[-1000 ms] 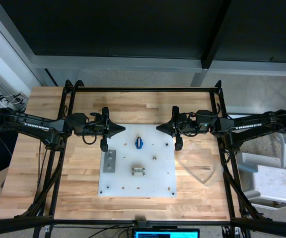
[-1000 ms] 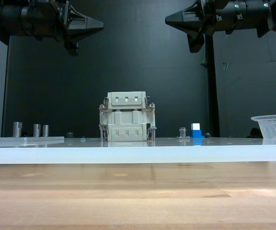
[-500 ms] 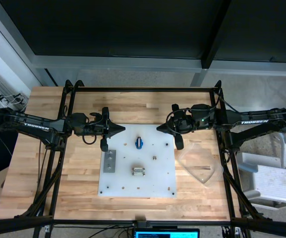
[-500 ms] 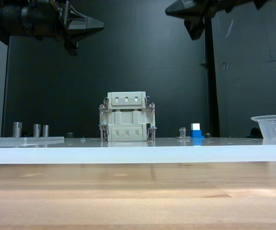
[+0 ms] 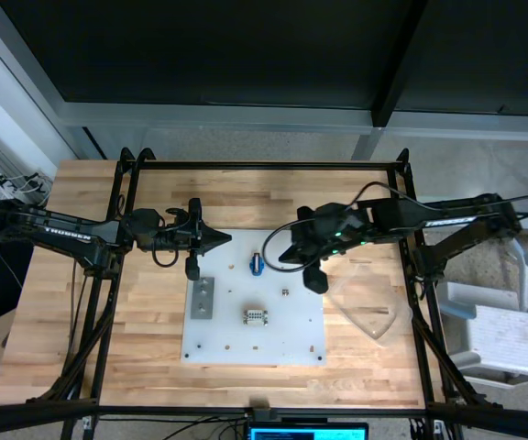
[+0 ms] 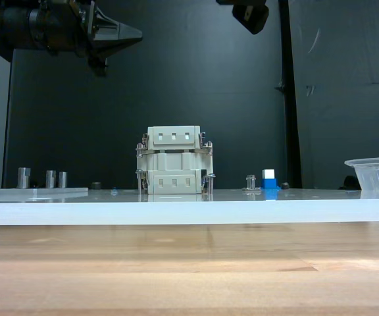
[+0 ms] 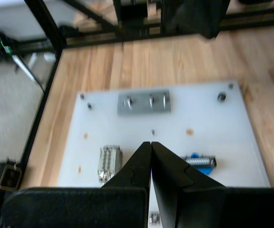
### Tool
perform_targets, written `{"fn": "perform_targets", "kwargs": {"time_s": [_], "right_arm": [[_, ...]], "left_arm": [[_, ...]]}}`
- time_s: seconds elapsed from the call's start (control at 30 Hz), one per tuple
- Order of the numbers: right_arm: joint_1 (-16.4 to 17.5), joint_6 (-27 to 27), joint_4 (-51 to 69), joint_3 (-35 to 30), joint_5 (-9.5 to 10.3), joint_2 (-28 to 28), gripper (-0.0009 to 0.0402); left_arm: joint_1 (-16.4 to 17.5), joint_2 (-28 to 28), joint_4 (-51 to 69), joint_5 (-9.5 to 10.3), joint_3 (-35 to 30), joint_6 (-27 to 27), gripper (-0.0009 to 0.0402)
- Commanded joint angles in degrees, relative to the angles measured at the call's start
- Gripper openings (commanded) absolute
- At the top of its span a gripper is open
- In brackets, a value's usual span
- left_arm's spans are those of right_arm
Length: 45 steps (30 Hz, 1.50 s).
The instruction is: Remove the HAN10-E connector and place it in the container
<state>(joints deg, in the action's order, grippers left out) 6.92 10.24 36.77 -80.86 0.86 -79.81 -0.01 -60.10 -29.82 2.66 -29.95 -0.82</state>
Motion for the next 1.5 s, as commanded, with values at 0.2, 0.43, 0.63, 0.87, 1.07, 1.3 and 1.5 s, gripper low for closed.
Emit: {"fn": "perform_targets", "kwargs": {"time_s": [0.2, 0.43, 0.63, 0.87, 1.07, 1.3, 1.5], "right_arm": [[1.60, 0.00, 12.35, -11.85, -1.51, -10.82, 0.0000], [2.93, 0.92, 16.92, -19.04, -1.51, -17.49, 0.0000], [4.09, 2.23, 19.96, -23.45, -1.70, -22.01, 0.0000], [6.27, 4.35, 23.02, -28.06, -2.89, -26.56, 0.0000], [7.50, 5.60, 28.72, -35.76, -3.15, -32.06, 0.0000], [8.70, 6.05, 34.84, -43.74, -4.33, -38.23, 0.0015], [9.33, 7.17, 36.74, -48.06, -4.26, -42.38, 0.0072]], "left_arm": [[0.02, -0.02, -0.04, -0.02, 0.00, 0.02, 0.0000], [0.02, -0.02, -0.04, -0.02, 0.00, 0.02, 0.0000], [0.02, -0.02, -0.04, -0.02, 0.00, 0.02, 0.0000], [0.02, -0.02, -0.04, -0.02, 0.00, 0.02, 0.0000], [0.00, -0.02, -0.04, -0.02, 0.00, 0.02, 0.0000], [0.00, -0.02, -0.04, -0.02, 0.00, 0.02, 0.0000], [0.00, -0.02, -0.04, -0.02, 0.00, 0.02, 0.0000]]}}
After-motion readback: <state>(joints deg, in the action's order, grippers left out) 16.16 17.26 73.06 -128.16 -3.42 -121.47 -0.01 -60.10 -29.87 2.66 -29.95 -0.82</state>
